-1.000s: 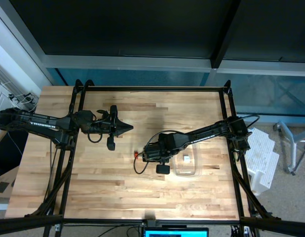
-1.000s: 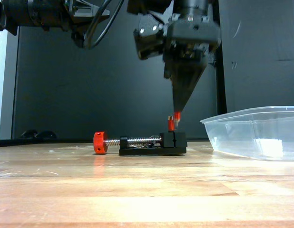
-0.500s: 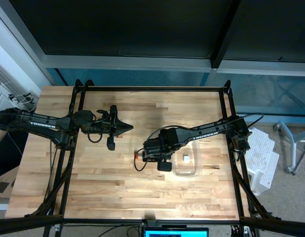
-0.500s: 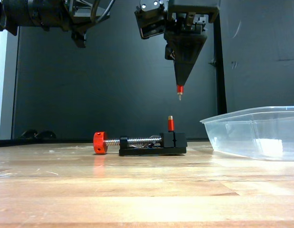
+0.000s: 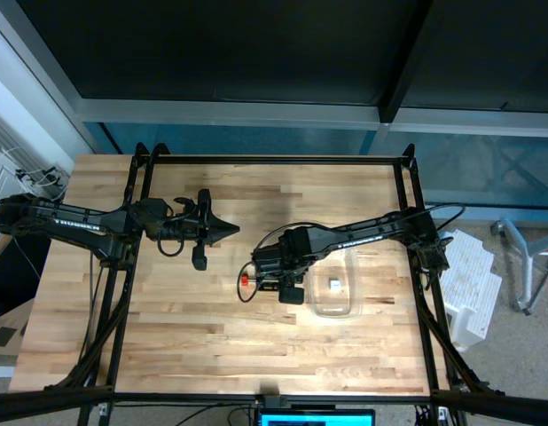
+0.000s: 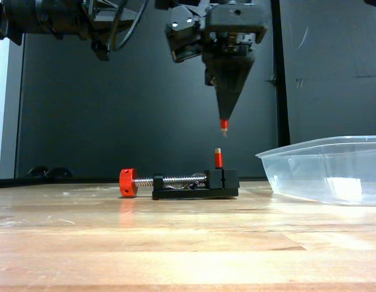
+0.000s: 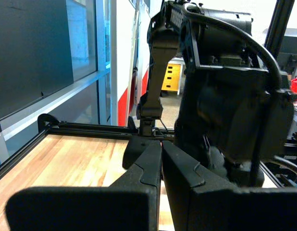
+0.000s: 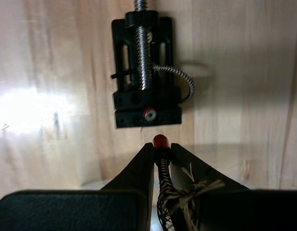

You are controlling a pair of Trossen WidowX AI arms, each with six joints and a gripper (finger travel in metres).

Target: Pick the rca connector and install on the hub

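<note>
Counter (image 5: 168,337) stock: we count two hands, one hub, one rca connector, one clear tray and one white piece.
The right hand (image 6: 223,120) hangs above the hub (image 6: 197,182), its fingers clamped on the rca connector (image 8: 161,141). The connector's red tip points down, apart from the hub's single upright red post (image 6: 218,159) and not quite in line with it. The left hand (image 5: 228,230), fingers pressed together, is raised well apart. The clear tray (image 6: 309,170) stands near the hub and holds the white piece (image 5: 333,284).

Right hand (image 6: 223,128) above hub (image 6: 195,182); left hand (image 5: 231,229) behind, left.
</note>
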